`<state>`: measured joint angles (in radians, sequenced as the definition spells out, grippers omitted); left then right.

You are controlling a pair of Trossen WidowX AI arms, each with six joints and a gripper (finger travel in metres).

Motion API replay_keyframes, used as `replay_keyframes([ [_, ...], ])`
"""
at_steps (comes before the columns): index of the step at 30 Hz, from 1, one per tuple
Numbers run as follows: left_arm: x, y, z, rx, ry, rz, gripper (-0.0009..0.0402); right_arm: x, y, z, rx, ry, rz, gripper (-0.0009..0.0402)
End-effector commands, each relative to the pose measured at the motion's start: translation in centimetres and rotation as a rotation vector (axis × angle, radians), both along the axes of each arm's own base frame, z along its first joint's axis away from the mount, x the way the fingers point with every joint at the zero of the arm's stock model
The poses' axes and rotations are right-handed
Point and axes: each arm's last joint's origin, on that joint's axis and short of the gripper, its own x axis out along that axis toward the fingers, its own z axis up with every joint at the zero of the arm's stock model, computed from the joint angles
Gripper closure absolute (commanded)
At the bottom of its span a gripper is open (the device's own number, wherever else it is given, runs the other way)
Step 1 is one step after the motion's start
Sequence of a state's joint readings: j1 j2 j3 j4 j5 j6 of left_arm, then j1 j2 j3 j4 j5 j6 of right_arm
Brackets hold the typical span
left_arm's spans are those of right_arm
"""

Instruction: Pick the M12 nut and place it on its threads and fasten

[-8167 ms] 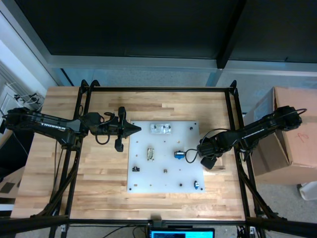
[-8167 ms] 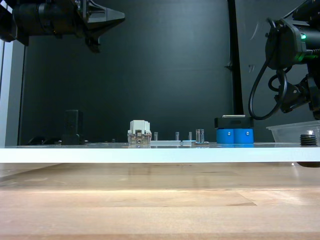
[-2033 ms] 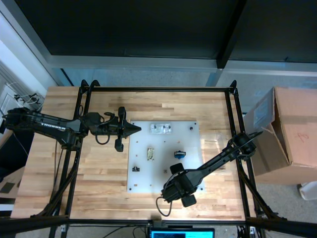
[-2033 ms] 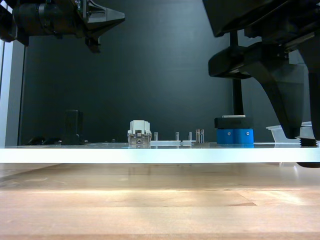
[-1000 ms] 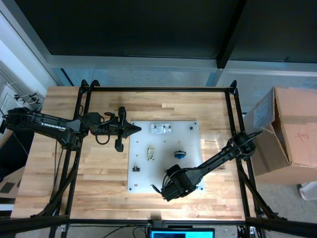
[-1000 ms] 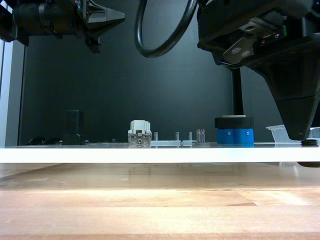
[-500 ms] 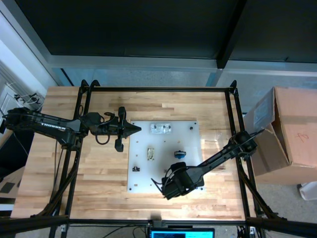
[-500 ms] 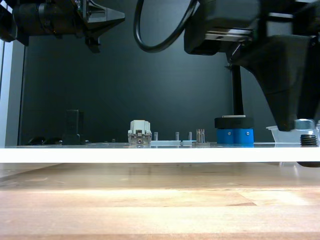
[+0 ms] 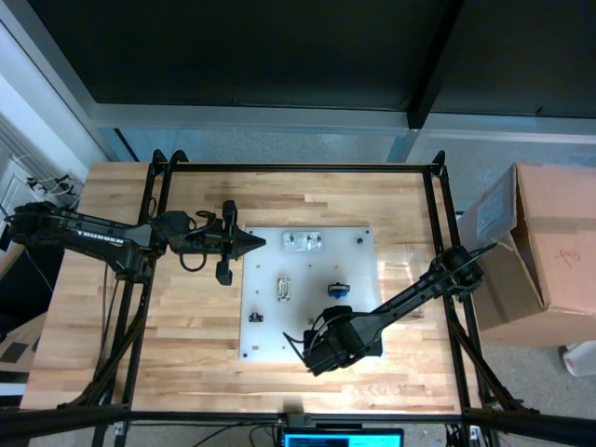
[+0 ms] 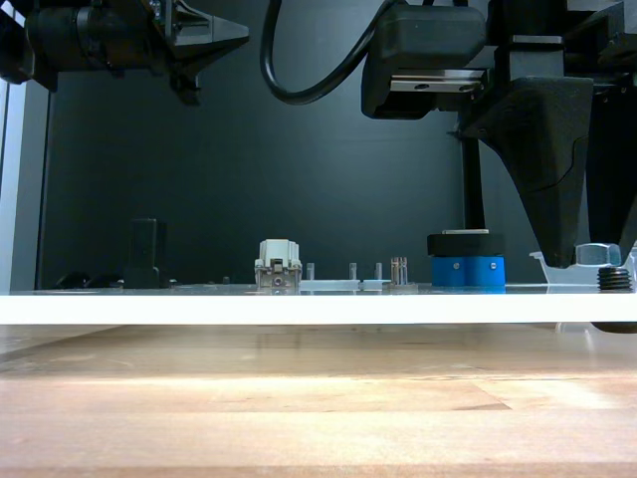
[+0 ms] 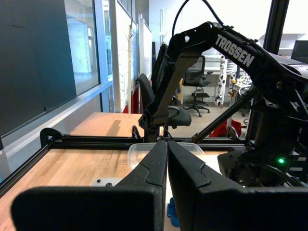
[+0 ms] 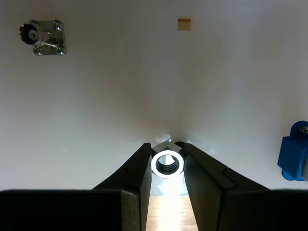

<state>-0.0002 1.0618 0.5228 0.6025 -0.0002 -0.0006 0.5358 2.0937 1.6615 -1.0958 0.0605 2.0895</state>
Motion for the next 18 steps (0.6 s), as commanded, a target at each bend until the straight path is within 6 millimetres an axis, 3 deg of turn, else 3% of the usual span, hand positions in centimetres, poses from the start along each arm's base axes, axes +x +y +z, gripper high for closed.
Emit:
replay_keyframes([
  [1,0.0,0.0,0.0,0.000,0.000,0.000,0.0393,-0.2,-0.1,0.0,-0.007,0.013,0.005,0.0361],
  [18,0.0,0.0,0.0,0.000,0.000,0.000,0.0393,-0.5,-0.7,1.0,0.081,0.062,0.075,0.0362],
])
